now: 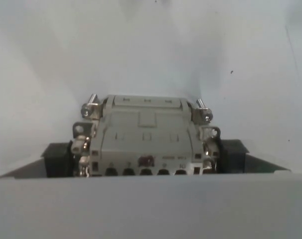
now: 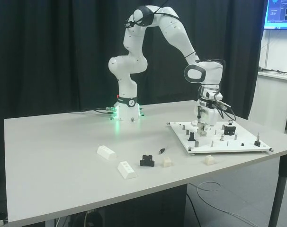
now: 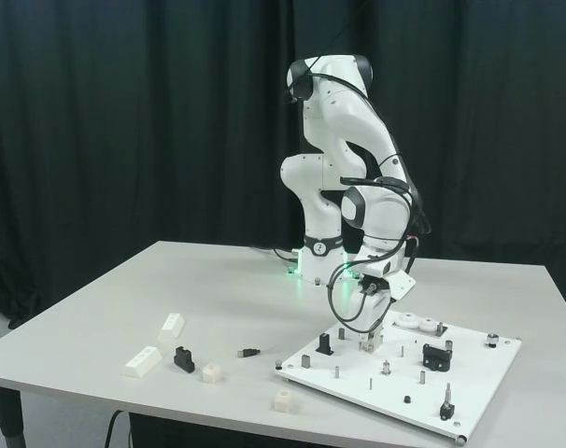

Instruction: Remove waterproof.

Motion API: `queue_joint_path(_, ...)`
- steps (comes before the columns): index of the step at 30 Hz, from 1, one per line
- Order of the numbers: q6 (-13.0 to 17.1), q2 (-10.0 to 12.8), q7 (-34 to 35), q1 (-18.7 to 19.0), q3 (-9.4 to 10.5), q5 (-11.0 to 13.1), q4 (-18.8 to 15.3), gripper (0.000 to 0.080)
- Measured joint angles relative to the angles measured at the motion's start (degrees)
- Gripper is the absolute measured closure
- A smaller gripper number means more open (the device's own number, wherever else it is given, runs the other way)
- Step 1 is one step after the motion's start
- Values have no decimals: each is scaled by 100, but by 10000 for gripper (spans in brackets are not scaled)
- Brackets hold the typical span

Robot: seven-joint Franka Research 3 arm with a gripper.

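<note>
Wrist view: a grey connector block (image 1: 147, 137) with screws at its corners is seen at frame centre, black pieces at either side, but whether the pincer grips it cannot be told; a skewed pull could jam it. First room view: the pincer (image 2: 201, 124) is lowered onto the white board (image 2: 238, 144) at right, where nearby pegs could be struck. Second room view: the same contact is shown at lower right, and the board might be lifted off the table (image 3: 218, 289).

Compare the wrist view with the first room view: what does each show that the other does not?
Only the wrist view shows the connector close up: its row of dark holes along one edge, screws at its corners and the black fingertips on either side of it. Only the first room view shows the whole white arm, the grey table, the white board with its small fixtures, and loose parts lying on the table, among them two white blocks and a black piece. Both show the gripper down at the connector on the board.
</note>
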Motion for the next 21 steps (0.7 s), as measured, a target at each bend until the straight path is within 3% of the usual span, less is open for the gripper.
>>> queue_joint_path(21, -46, 0, 0, 0, 6, 0, 21, 183)
